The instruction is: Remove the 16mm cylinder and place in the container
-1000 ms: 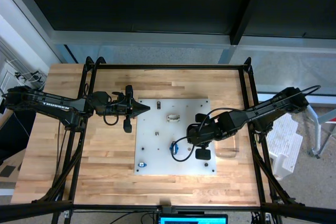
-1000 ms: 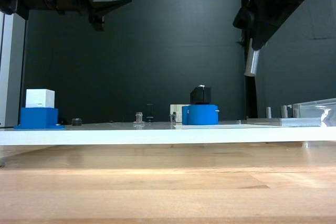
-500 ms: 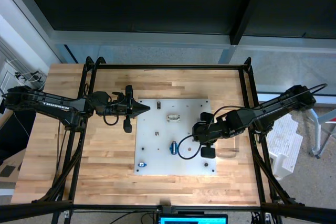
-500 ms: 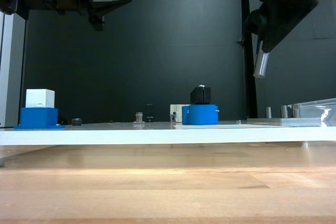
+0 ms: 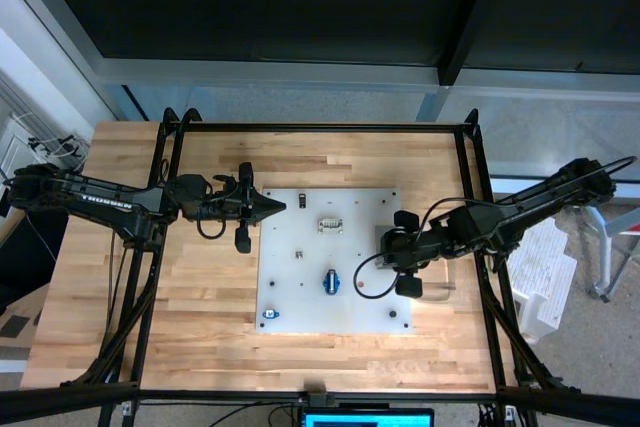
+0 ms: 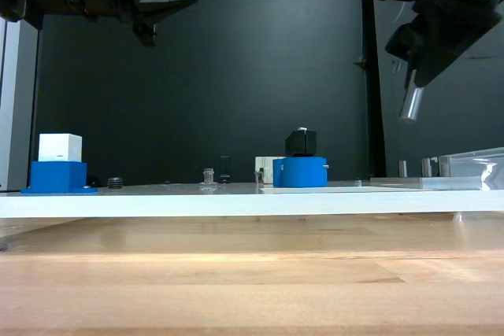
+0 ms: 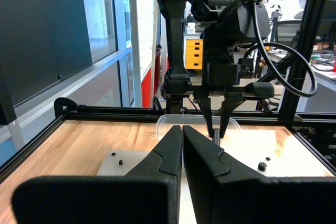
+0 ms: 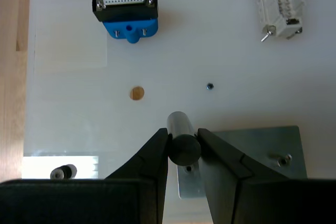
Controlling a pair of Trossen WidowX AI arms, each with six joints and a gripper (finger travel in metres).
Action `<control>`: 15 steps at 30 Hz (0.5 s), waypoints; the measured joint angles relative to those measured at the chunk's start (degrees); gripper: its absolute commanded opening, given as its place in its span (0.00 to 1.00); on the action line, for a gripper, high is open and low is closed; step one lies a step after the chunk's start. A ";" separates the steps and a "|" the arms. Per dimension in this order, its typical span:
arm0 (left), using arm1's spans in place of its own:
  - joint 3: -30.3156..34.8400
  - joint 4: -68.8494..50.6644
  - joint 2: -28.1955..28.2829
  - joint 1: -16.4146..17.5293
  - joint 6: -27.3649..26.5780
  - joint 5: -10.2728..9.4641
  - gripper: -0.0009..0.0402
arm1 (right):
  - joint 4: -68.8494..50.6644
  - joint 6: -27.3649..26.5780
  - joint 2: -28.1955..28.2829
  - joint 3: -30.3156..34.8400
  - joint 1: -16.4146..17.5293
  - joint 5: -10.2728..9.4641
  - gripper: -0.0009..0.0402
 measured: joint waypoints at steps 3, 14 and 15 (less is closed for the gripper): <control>0.02 -0.02 0.00 0.00 0.02 0.02 0.02 | 0.17 0.35 -1.99 -2.05 0.02 -0.02 0.02; 0.02 0.00 0.00 0.00 0.02 0.00 0.02 | 1.40 1.27 -9.79 -8.90 0.37 -0.02 0.19; 0.02 -0.02 0.00 0.00 0.02 0.00 0.02 | 1.40 1.62 -10.51 -9.57 0.39 -0.02 0.23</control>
